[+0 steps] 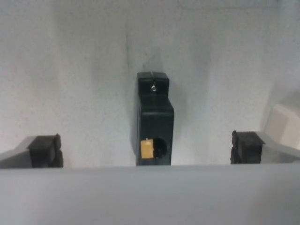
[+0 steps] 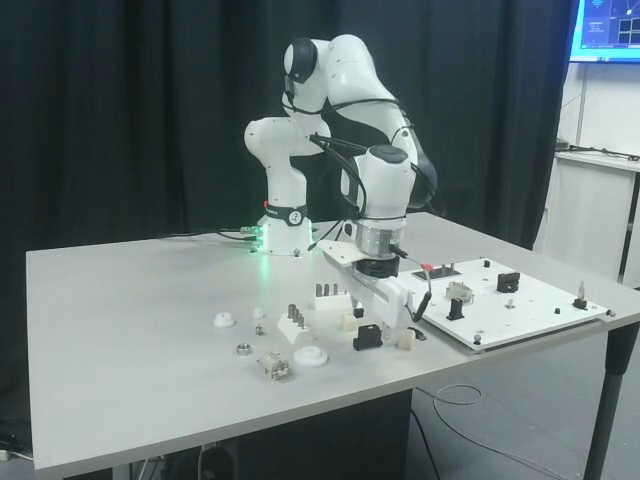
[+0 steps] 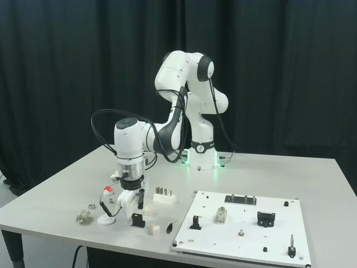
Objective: Pick D-SUB.
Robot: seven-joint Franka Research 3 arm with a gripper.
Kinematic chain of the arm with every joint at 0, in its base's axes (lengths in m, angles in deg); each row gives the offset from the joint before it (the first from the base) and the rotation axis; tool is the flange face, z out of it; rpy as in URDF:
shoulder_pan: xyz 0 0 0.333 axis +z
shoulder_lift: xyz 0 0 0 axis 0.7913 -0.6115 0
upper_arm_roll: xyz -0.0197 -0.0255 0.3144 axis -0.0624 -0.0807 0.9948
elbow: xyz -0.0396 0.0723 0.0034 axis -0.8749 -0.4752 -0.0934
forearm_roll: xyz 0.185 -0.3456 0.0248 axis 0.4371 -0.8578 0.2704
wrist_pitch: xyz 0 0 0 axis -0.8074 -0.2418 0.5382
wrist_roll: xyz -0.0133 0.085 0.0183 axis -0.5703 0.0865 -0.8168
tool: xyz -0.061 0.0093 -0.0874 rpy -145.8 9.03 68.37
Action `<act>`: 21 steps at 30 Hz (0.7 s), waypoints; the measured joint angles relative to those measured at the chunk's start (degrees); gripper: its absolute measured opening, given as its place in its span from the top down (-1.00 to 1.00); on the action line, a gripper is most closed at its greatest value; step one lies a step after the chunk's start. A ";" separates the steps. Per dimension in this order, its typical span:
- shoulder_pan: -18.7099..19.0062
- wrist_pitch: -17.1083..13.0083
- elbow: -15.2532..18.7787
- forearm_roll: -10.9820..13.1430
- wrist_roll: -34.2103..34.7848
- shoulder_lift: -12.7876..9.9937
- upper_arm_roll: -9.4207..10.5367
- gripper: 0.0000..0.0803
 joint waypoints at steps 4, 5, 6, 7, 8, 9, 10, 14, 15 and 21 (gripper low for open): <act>0.03 -0.63 0.00 0.06 0.00 -0.41 0.00 -0.99; 0.03 -0.74 0.00 0.06 0.00 -0.48 0.00 -0.99; 0.04 -0.87 0.00 0.06 0.00 -0.55 0.00 -0.99; 0.05 -0.99 0.00 0.06 -0.03 -0.61 0.00 -0.99; 0.06 -1.14 0.00 0.06 -0.09 -0.68 0.00 -0.99; 0.07 -1.33 0.00 0.06 -0.13 -0.74 0.00 -0.99; 0.09 -1.50 0.00 0.06 -0.14 -0.81 0.00 -0.99; 0.15 -2.00 0.00 0.06 -0.14 -1.05 0.00 -0.99; 0.16 -2.11 0.00 0.06 -0.14 -1.10 0.00 -0.99; 0.16 -2.48 0.12 0.11 -0.12 -1.38 0.00 -0.99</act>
